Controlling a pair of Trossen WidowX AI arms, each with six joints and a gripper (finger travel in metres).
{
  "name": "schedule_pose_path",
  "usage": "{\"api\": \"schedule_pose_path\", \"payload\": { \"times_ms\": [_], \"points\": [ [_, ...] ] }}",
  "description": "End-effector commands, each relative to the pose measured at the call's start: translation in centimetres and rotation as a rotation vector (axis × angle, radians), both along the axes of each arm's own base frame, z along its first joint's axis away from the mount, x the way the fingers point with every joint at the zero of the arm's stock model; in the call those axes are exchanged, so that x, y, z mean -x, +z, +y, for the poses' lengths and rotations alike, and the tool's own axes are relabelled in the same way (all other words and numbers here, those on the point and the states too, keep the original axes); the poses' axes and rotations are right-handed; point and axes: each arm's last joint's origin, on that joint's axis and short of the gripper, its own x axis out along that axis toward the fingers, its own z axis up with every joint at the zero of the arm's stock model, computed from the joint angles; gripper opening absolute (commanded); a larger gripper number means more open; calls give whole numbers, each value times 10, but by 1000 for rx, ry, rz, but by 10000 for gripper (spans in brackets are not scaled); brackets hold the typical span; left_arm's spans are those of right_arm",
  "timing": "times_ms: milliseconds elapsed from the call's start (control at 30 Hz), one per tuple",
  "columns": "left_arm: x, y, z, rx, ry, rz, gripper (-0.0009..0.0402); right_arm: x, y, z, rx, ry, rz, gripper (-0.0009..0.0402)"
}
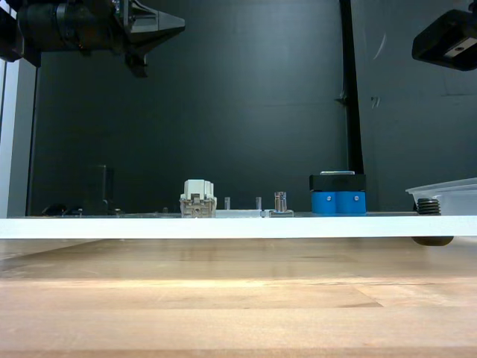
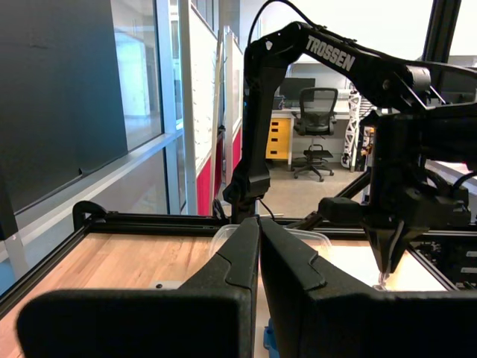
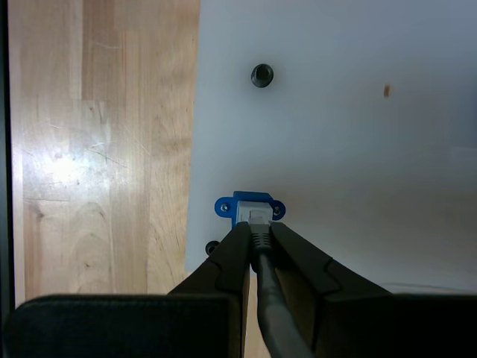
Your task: Pick the RJ45 connector and install on taskboard
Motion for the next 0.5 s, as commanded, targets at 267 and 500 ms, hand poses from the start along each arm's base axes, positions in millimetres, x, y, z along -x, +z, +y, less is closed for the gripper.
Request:
{"api": "schedule_pose_path", "payload": {
  "times_ms": [267, 500],
  "points": [
    [0, 0, 0, 0, 0, 0, 0, 1, -4, 0, -6, -40, 7, 2],
    [0, 0, 0, 0, 0, 0, 0, 1, -4, 0, -7, -39, 5, 2]
  ]
}}
